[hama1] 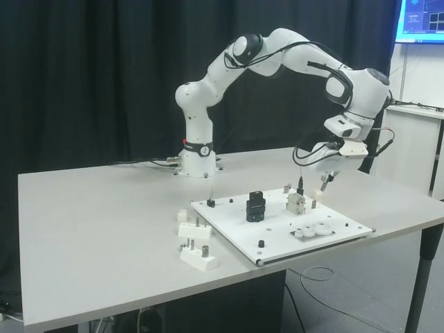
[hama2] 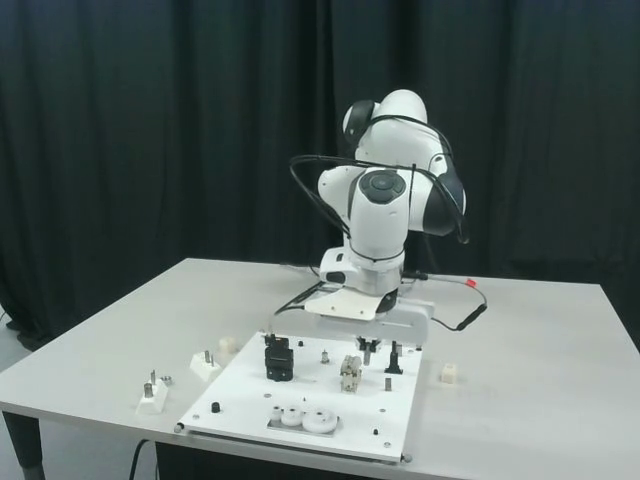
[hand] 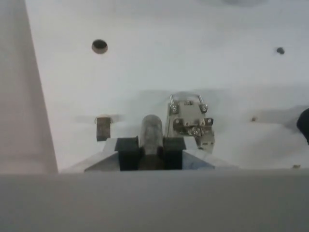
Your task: Insert round peg 3.
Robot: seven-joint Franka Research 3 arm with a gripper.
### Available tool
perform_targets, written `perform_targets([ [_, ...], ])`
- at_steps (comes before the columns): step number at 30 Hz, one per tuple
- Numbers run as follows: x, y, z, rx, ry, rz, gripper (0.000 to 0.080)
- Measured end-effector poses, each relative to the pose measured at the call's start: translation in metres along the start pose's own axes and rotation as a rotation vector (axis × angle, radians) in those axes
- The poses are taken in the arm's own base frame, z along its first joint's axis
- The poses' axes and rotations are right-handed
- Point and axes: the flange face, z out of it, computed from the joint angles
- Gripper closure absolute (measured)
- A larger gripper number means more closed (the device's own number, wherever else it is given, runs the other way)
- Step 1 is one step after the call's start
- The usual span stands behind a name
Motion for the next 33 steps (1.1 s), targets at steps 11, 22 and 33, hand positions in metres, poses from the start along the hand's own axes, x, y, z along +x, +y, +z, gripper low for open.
perform_targets([
  [11,-0.014,0.011,0.015,0.083,0.068,-0.012,0.0700],
  [22,-0.021,0.023,0.029,0.195,0.134,-0.008,0.0700],
  [33,-0.028,0.018,0.032,0.244,0.170,-0.019,0.0700],
])
